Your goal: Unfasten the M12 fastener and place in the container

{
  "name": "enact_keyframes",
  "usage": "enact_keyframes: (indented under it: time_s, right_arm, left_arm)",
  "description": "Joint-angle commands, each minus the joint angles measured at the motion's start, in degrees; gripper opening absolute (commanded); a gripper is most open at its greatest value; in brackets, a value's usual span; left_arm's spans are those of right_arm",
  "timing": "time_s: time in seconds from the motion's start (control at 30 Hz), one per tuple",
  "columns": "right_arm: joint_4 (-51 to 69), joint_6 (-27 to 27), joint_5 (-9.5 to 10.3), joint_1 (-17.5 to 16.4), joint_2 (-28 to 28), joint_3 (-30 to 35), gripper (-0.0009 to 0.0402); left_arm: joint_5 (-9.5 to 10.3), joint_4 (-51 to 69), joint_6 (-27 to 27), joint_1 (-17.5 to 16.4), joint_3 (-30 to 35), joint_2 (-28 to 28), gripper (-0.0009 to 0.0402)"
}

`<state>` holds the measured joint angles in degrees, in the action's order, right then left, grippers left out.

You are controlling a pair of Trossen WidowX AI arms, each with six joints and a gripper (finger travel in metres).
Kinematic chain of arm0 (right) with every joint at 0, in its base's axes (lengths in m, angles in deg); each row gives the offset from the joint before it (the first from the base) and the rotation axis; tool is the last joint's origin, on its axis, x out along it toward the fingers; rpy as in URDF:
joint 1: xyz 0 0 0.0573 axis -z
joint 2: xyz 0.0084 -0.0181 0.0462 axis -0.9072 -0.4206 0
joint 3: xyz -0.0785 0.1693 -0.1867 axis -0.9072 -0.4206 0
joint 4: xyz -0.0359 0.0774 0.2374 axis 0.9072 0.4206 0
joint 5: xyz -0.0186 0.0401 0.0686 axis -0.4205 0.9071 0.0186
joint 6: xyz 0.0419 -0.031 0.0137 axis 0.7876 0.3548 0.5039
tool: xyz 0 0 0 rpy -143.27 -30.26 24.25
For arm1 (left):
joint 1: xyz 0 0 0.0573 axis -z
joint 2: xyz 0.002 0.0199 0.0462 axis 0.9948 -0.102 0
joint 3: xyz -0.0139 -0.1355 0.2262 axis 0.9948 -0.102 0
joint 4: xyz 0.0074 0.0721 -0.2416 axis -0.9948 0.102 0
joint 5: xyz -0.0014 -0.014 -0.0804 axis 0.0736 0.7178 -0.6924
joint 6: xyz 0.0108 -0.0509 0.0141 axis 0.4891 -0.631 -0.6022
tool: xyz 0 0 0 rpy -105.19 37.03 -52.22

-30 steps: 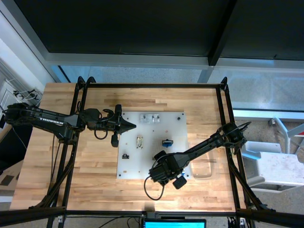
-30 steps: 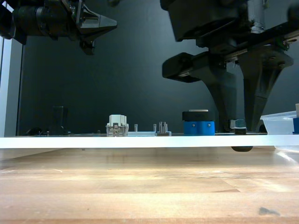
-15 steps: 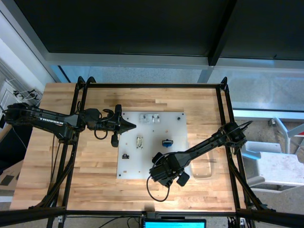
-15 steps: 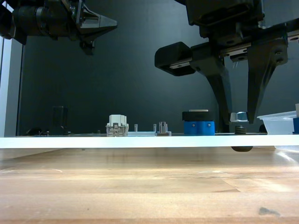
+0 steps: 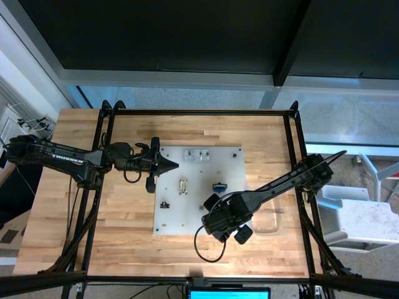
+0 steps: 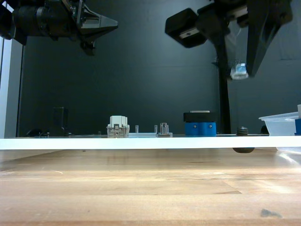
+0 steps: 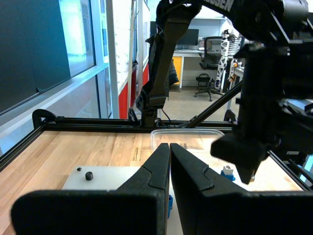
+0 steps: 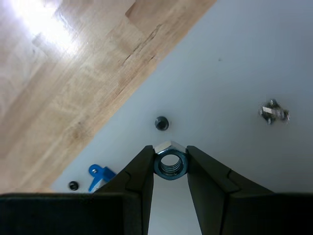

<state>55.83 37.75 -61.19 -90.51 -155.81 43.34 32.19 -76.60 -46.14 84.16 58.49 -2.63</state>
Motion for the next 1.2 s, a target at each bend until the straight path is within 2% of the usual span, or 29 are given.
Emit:
enact_keyframes:
  time_s: [0.03,0.2,0.43,0.67,0.83,1.2]
  right_arm:
    - [-0.1,7.1,-0.59,-0.1,2.1,-1.9,0.0004]
    - [-0.7,16.4,-0.55,-0.2,6.9,-8.0,0.0004]
    - [-3.4,23.8,-0.52,-0.5,14.8,-19.0,0.0004]
    - [-3.9,25.7,-0.5,-1.2,21.5,-27.6,0.0004]
    - [-4.0,29.0,-0.48,-2.0,26.1,-32.9,0.0004]
    - [-3.6,33.3,-0.48,-3.7,32.9,-39.1,0.0004]
  left_arm:
    - [0.0,0.0,0.0,0.0,0.0,0.0,0.0]
    - [0.0,0.0,0.0,0.0,0.0,0.0,0.0]
    - [0.0,0.0,0.0,0.0,0.0,0.0,0.0]
    - [0.0,0.0,0.0,0.0,0.0,0.0,0.0]
    - [0.0,0.0,0.0,0.0,0.0,0.0,0.0]
    - [0.0,0.0,0.0,0.0,0.0,0.0,0.0]
